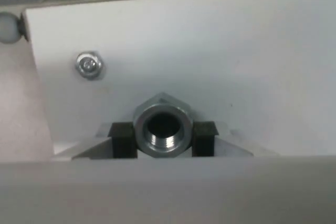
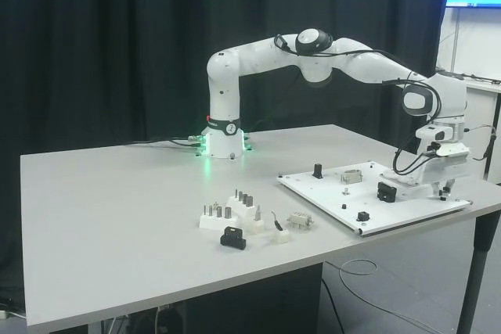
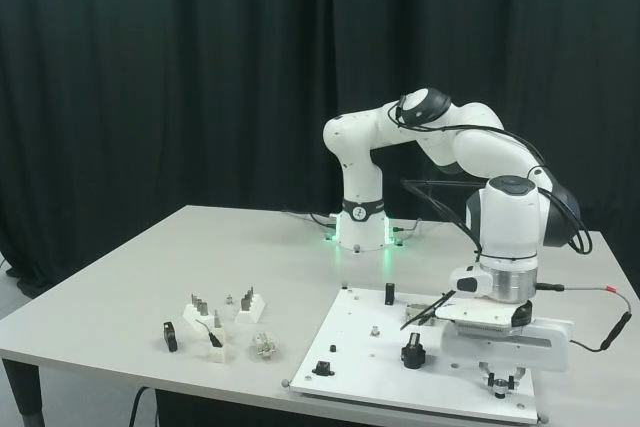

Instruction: Insert bolt 4.

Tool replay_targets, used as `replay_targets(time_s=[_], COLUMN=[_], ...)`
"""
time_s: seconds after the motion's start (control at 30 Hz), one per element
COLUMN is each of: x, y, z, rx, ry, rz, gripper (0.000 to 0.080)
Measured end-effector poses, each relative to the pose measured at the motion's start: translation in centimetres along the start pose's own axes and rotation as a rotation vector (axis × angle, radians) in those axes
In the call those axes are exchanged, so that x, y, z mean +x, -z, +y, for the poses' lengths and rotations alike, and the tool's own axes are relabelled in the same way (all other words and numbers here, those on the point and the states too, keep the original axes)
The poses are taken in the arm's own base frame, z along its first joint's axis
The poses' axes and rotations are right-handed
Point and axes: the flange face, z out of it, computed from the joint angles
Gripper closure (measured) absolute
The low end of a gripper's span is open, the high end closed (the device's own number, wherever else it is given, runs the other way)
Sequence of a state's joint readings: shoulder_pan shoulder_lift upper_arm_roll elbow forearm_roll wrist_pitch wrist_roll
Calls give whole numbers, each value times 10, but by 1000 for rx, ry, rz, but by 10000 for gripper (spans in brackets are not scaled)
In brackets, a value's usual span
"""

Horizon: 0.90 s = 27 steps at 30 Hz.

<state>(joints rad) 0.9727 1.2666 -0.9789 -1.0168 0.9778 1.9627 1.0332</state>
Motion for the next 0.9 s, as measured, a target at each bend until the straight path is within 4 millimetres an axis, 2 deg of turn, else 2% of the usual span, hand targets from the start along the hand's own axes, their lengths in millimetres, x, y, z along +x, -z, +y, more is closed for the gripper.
replay_targets(time_s=[0.9], x=[-8], y=[-1], z=[-4], rx=[3], ry=[-496], rz=[39], gripper=[578])
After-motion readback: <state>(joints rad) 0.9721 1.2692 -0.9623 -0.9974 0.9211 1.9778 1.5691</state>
